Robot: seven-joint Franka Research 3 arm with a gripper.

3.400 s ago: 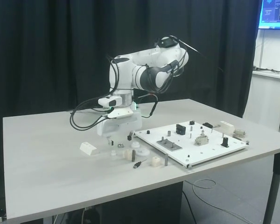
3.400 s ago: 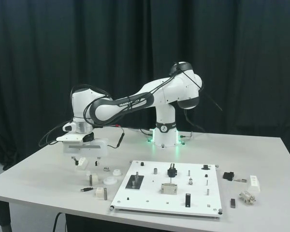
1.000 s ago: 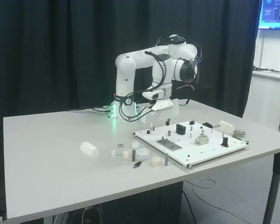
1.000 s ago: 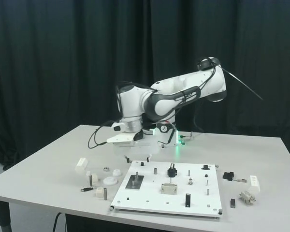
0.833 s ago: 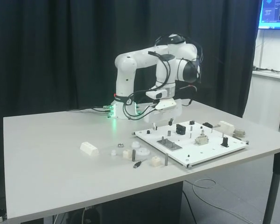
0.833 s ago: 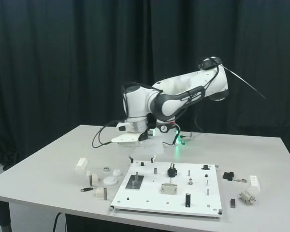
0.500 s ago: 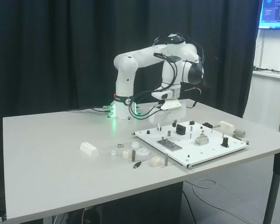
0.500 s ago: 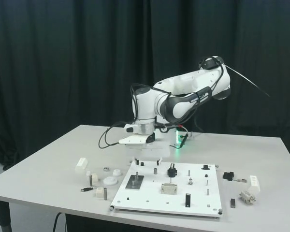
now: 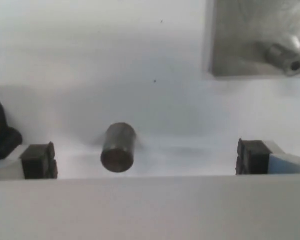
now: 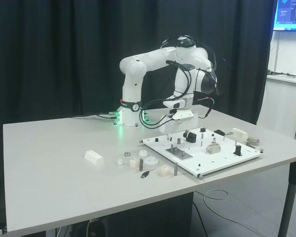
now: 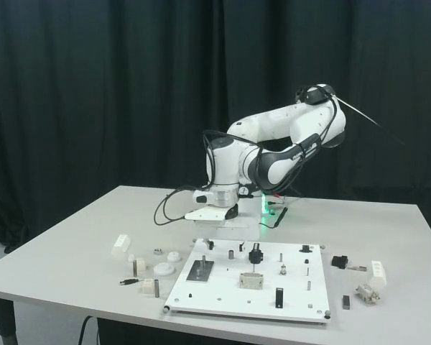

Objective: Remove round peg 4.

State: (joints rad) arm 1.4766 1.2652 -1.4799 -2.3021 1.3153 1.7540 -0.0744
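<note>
Above peg (image 9: 118,147), hand (image 9: 145,159) wide open.

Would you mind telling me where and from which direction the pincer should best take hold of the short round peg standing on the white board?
Grip the round peg on its curved sides just below the flat top, coming straight down from above. It stands upright on the white board, apart from its neighbours, and the open pincer already straddles it.

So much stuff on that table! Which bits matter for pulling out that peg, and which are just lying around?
For the job:
- round peg, upright between the open fingers
- gripper
- white board holding the peg

Lying about:
- white block
- loose small parts beside the board
- white connector
</note>
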